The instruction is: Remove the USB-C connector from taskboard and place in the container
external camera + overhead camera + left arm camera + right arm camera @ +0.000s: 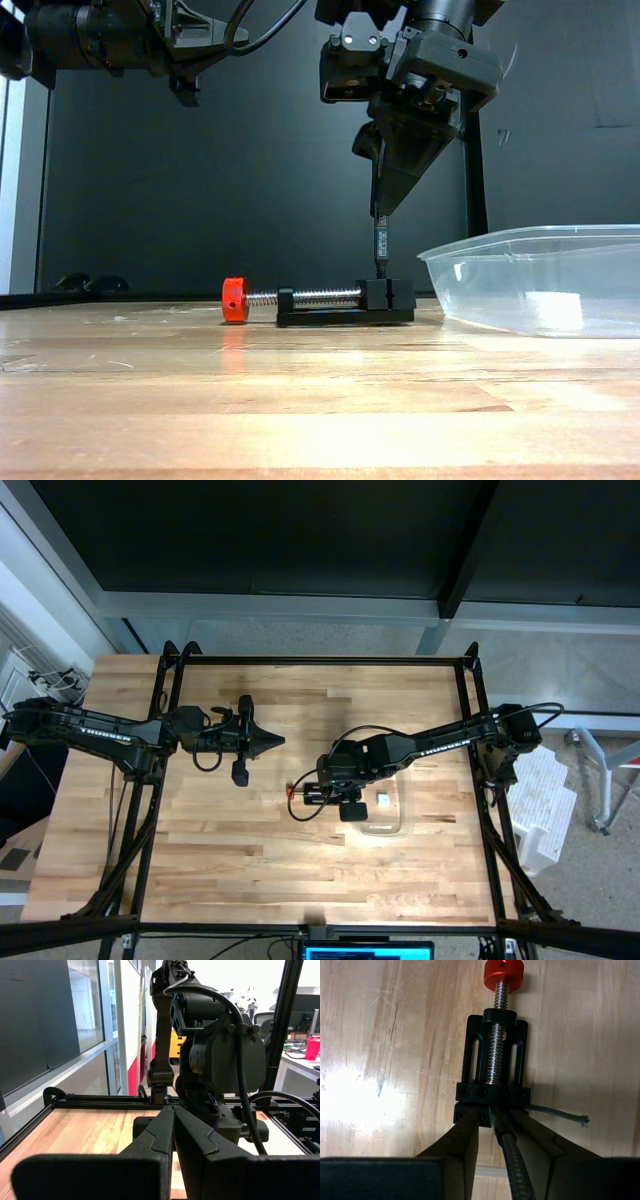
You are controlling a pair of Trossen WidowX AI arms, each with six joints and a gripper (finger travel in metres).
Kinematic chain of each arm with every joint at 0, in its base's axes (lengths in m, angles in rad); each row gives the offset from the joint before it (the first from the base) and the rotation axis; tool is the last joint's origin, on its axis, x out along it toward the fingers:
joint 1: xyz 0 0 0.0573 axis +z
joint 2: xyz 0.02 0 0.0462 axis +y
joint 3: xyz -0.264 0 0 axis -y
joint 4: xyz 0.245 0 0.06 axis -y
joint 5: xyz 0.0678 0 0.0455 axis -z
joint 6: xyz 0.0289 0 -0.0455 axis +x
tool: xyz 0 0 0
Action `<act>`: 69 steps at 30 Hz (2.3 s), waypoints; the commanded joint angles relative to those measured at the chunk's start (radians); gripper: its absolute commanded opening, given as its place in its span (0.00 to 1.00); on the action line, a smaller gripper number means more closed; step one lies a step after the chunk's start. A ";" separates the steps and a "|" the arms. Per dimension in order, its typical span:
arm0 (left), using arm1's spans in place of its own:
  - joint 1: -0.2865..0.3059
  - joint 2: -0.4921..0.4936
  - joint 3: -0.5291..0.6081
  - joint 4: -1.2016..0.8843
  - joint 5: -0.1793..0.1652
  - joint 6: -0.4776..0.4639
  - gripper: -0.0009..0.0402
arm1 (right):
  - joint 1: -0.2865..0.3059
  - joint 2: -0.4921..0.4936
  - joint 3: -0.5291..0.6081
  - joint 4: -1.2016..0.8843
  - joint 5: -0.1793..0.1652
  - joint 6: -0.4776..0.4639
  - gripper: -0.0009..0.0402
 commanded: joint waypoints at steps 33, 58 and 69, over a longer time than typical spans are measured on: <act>0.000 0.000 0.000 0.000 0.000 0.000 0.02 | -0.010 -0.018 0.001 0.002 0.016 -0.023 0.02; 0.000 0.001 0.000 0.000 0.000 0.000 0.02 | -0.010 -0.170 0.001 -0.051 0.017 -0.018 0.02; 0.000 0.000 0.000 0.000 0.000 0.000 0.02 | -0.010 -0.219 -0.070 -0.056 0.018 -0.019 0.02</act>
